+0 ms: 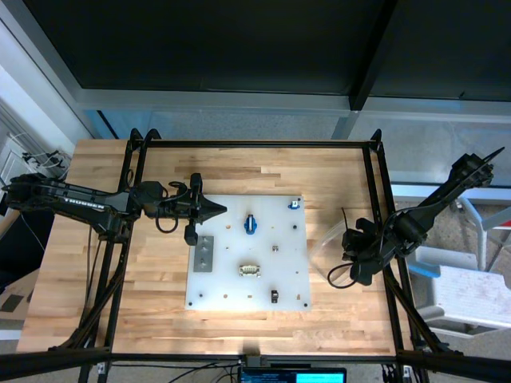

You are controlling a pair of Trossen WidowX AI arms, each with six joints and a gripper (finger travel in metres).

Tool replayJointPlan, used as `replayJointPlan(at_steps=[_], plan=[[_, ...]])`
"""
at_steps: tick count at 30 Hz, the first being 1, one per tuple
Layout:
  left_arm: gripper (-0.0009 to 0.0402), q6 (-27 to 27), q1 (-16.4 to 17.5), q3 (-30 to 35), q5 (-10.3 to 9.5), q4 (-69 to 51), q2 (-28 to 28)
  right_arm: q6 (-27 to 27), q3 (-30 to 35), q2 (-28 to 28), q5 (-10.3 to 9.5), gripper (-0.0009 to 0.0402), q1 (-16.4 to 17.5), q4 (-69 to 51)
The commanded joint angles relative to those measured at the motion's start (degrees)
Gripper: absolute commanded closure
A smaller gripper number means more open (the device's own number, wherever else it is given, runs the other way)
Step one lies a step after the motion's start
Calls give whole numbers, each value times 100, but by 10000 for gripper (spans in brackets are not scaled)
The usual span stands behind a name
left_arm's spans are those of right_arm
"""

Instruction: Remove the USB connector from the USB hub and place in the container

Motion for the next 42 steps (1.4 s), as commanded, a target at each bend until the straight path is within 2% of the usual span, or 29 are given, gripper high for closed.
replayJointPlan(at_steps=[1,9,19,25,42], plan=[[392,2,2,2,0,0,0,33,2,4,-2,393,0,0],[392,2,0,2,0,0,0,72,2,9,-17,385,0,-2],[392,2,2,2,2,0,0,138,2,9,-15,296,0,-2],[392,2,0,2,0,0,0,136,2,9,-15,262,0,-2],[392,2,0,2,2,0,0,136,2,9,-9,251,0,0]])
